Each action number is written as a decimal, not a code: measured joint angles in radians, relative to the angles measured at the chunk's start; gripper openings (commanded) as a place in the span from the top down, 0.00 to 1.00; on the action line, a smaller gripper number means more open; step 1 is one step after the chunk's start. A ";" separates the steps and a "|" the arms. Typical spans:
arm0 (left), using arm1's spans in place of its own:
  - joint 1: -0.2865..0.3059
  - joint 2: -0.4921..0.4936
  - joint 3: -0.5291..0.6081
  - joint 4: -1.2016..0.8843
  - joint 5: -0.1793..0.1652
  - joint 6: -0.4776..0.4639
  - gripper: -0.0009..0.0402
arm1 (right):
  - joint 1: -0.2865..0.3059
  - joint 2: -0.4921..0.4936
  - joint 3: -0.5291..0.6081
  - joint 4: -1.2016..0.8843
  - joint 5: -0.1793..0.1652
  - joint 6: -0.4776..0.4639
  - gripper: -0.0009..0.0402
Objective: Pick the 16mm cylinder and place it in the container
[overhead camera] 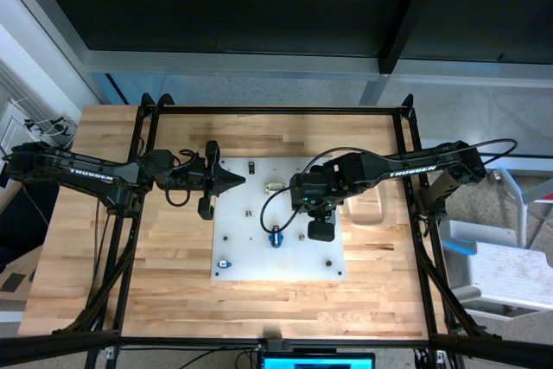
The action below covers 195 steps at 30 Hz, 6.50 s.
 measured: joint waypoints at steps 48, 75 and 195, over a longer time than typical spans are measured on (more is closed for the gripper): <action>0.000 0.000 0.000 0.000 0.000 0.000 0.98 | 0.107 0.237 -0.003 0.059 0.028 -0.002 0.61; 0.000 0.000 0.000 0.000 0.000 0.000 0.98 | 0.107 0.310 -0.043 0.144 0.036 -0.029 0.52; 0.000 0.000 0.000 0.000 0.000 0.000 0.98 | -0.190 -0.560 -0.695 0.063 0.114 0.102 0.97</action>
